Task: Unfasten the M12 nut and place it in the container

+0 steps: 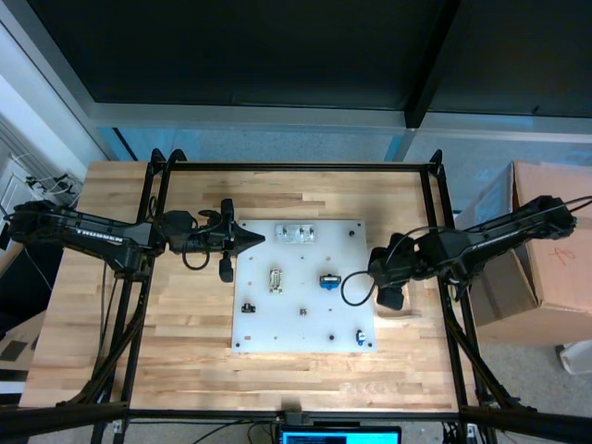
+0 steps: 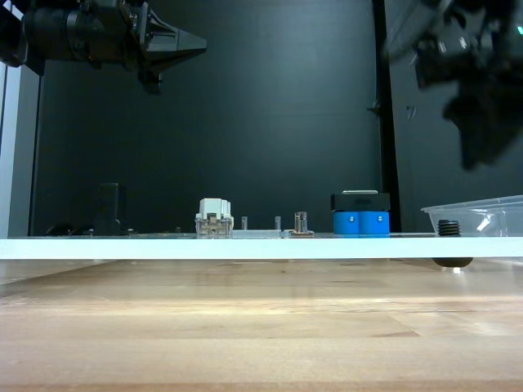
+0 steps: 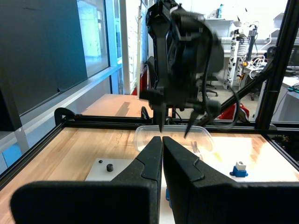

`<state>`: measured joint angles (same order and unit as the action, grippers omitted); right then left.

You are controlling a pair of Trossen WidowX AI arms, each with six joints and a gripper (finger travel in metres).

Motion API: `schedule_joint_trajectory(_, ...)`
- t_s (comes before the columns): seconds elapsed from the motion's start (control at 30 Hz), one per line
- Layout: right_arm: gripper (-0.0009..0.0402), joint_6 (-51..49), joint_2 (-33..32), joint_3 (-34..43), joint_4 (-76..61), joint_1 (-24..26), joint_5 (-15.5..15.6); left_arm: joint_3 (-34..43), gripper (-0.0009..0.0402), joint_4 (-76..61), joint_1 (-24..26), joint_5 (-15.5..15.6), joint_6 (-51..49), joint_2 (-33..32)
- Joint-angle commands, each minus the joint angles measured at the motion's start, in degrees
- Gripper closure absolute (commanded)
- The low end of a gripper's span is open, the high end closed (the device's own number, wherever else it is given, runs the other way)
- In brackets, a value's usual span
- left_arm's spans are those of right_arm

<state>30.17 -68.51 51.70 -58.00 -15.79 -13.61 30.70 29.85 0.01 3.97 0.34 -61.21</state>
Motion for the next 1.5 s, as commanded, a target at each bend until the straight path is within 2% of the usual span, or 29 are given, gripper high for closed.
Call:
schedule_joint_trajectory(0.03,0.0174,-4.7,1.1,4.1,0.7,1.4,-1.6,0.0,0.0393,0.0,0.0,0.0,0.0,0.0)
schedule_joint_trajectory(0.17,0.025,-12.9,2.1,7.9,4.0,4.8,-1.6,0.0,0.0393,0.0,0.0,0.0,0.0,0.0)
schedule_joint_trajectory(0.37,0.0399,-23.3,6.2,8.3,16.5,8.7,-1.1,0.0,0.0393,0.0,0.0,0.0,0.0,0.0)
schedule_joint_trajectory(0.43,0.0385,-25.1,7.4,7.9,21.4,10.0,-0.8,0.0,0.0393,0.0,0.0,0.0,0.0,0.0)
schedule_joint_trajectory(0.47,0.0383,-26.3,8.0,7.5,24.3,10.6,0.6,0.0,0.0393,0.0,0.0,0.0,0.0,0.0)
schedule_joint_trajectory(0.63,0.0392,-29.0,10.9,2.2,41.3,15.1,12.0,0.0,0.0393,0.0,0.0,0.0,0.0,0.0)
schedule_joint_trajectory(0.77,0.0394,-29.0,11.8,-2.8,52.8,17.8,16.7,0.0,0.0393,0.0,0.0,0.0,0.0,0.0)
schedule_joint_trajectory(1.07,0.0394,-27.4,12.0,-13.8,74.0,20.3,16.7,0.0,0.0393,0.0,0.0,0.0,0.0,0.0)
schedule_joint_trajectory(1.3,0.0394,-26.1,12.0,-19.6,82.2,20.4,16.7,0.0,0.0393,0.0,0.0,0.0,0.0,0.0)
schedule_joint_trajectory(1.5,0.0394,-24.8,12.0,-21.5,83.2,20.3,16.7,0.0,0.0393,0.0,0.0,0.0,0.0,0.0)
